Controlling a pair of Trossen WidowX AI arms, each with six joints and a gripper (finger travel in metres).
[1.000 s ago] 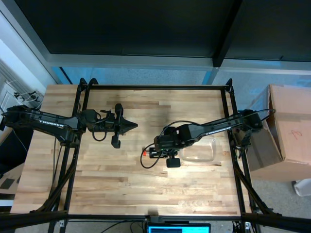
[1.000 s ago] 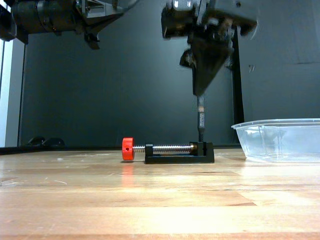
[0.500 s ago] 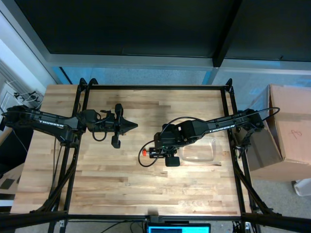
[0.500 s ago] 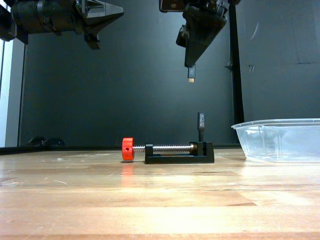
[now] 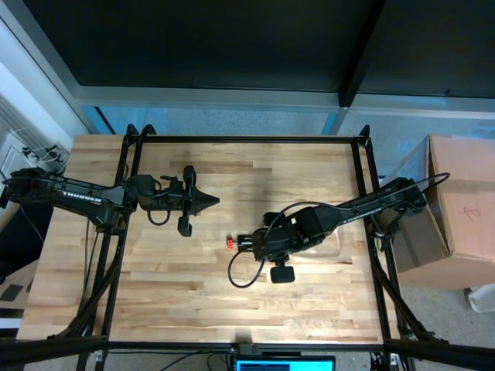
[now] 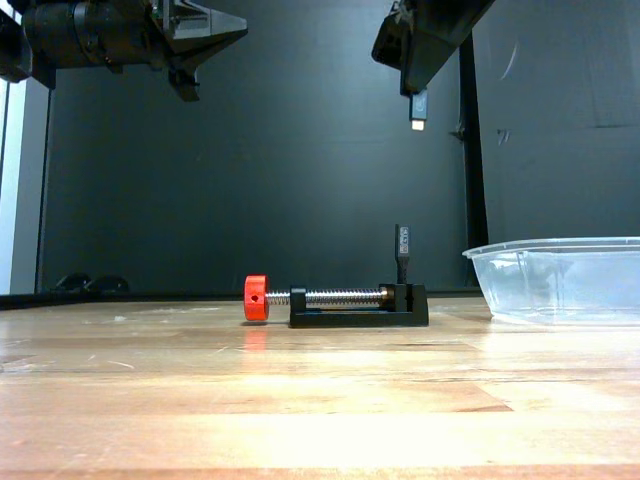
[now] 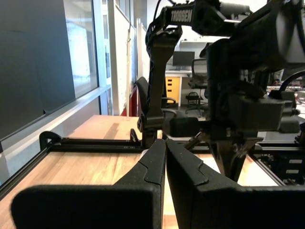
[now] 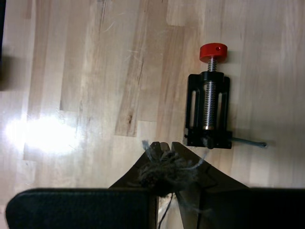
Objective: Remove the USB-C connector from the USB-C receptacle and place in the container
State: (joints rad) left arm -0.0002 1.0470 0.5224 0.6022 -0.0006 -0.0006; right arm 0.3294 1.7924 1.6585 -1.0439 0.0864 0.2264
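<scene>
Red-knobbed vise (image 6: 340, 305) beneath right tool (image 6: 413, 88) gripping USB-C connector (image 6: 417, 108); left tool (image 6: 238, 22) aloft.

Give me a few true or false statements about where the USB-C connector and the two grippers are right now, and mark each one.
1. The USB-C connector sits in the USB-C receptacle. False: it hangs clear above it, held by the right gripper.
2. The left gripper has its fingers shut and holds nothing. True.
3. The connector lies in the container. False: it is held in the air.
4. The clamp holding the receptacle has a red knob. True.
</scene>
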